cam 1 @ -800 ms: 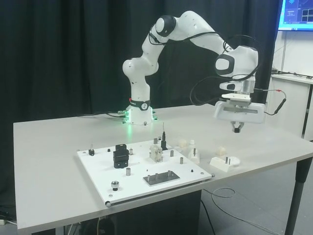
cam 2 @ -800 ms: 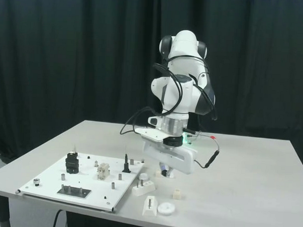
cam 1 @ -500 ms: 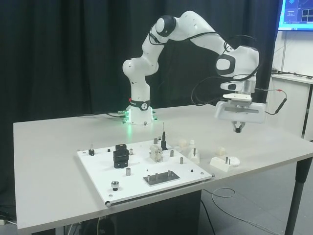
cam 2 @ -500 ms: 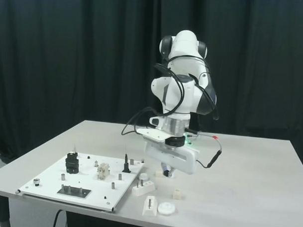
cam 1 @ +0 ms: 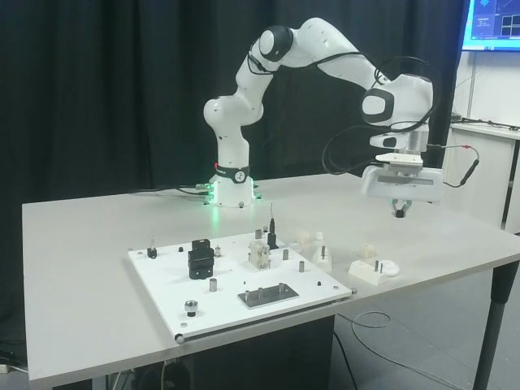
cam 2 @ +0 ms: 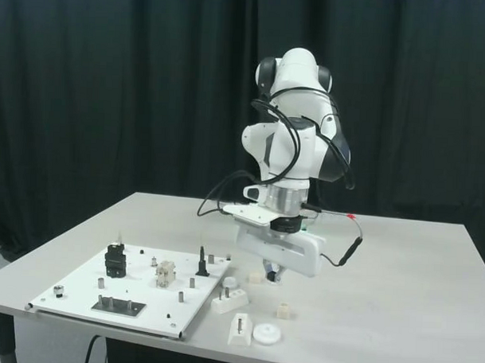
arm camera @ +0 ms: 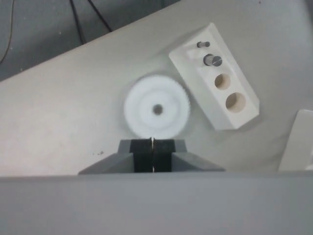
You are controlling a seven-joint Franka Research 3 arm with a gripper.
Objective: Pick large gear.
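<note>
grey table [cam 1: 97, 236] — white board [cam 1: 162, 280], large gear [arm camera: 157, 109], white block [arm camera: 215, 76]

Even, fairly bright light falls from above on the tabletop [cam 1: 97, 244]; shadows are soft. In the wrist view the large gear [arm camera: 156, 109] looks slightly blurred.

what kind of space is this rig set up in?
Likely a robotics lab or test cell: a white arm bolted on a grey table, black curtains behind it, and a white assembly board of pegs and fixtures.
</note>
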